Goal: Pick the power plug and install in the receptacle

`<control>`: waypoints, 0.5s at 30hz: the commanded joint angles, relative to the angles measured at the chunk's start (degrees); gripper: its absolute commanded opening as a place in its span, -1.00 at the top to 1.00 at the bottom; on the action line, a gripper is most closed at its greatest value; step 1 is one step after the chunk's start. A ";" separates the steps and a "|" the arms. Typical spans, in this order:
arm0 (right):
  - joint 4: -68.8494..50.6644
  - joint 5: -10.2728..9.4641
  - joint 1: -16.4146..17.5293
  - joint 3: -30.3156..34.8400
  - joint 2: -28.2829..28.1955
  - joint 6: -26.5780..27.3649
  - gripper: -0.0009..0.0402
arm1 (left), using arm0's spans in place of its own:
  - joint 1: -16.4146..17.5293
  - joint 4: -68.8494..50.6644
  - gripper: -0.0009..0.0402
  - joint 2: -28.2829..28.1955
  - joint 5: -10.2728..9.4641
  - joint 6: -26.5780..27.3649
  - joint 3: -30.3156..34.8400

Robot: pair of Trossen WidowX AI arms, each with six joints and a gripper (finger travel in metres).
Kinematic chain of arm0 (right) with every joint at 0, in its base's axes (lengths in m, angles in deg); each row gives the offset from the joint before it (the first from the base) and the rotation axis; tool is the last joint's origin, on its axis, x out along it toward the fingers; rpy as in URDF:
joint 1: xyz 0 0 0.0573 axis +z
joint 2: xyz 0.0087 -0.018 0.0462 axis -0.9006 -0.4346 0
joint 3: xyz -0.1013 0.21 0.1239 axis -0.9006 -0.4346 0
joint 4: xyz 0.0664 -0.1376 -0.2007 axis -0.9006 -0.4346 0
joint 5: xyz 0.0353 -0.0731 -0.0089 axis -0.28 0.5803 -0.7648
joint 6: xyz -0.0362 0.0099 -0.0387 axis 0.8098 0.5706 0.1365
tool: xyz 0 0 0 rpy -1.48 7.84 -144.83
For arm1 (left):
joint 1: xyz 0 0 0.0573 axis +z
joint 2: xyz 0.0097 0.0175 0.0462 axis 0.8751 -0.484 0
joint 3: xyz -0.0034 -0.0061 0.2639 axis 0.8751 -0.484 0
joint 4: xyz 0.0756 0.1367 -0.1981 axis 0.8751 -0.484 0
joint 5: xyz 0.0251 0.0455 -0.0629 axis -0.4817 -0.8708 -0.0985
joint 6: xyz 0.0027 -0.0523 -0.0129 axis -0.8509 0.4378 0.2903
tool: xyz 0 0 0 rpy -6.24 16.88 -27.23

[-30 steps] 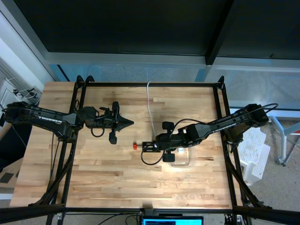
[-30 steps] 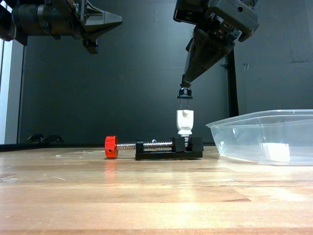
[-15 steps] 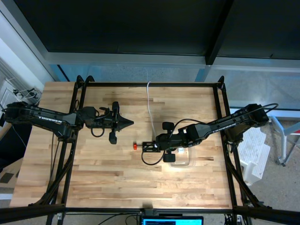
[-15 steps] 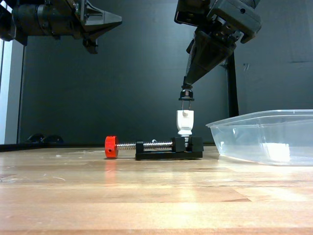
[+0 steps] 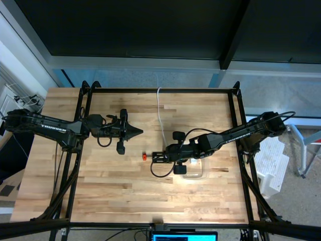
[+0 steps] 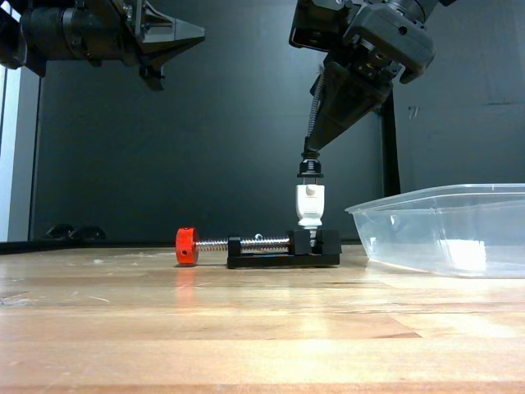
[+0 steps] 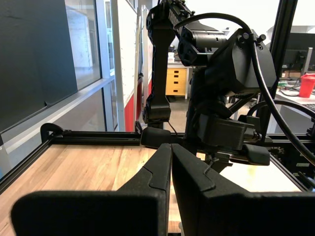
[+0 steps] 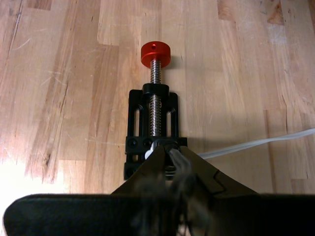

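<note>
The power plug (image 6: 309, 168) is pinched at the tip of the right tool (image 6: 310, 158), whose fingers are clamped on it and point steeply down. The plug sits directly on top of the receptacle (image 6: 309, 203) — touching it, with no prongs showing between them. The receptacle stands upright, clamped in a small black vise (image 6: 283, 248) whose red knob (image 6: 186, 246) points left. A white cable (image 5: 160, 113) runs from there toward the far edge of the worktop (image 6: 246, 328). Just right of the vise lies a clear tray (image 6: 385, 234). The left tool (image 6: 190, 33) hangs well off to the left, high above the worktop, its fingers together on nothing. By my reading the insertion step is in hand and nearly done — the next move calls for a straight downward press to seat the plug fully, then a release that does not tug it sideways.
</note>
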 commanded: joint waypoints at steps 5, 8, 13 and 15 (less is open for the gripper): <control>-0.13 -0.44 -0.44 -0.26 -1.16 -0.04 0.96 | 0.00 0.04 0.96 0.00 0.00 0.00 0.02; -0.04 -0.44 -0.55 -0.72 -1.16 -0.04 0.96 | 0.00 0.02 0.96 0.00 0.00 0.00 0.02; 0.24 -0.42 -0.63 -1.95 -1.11 -0.07 0.96 | 0.00 0.04 0.96 0.00 0.00 0.00 0.02; 0.74 -0.44 -0.66 -2.49 -1.09 -0.09 0.96 | 0.00 0.00 0.96 0.00 0.00 0.00 0.02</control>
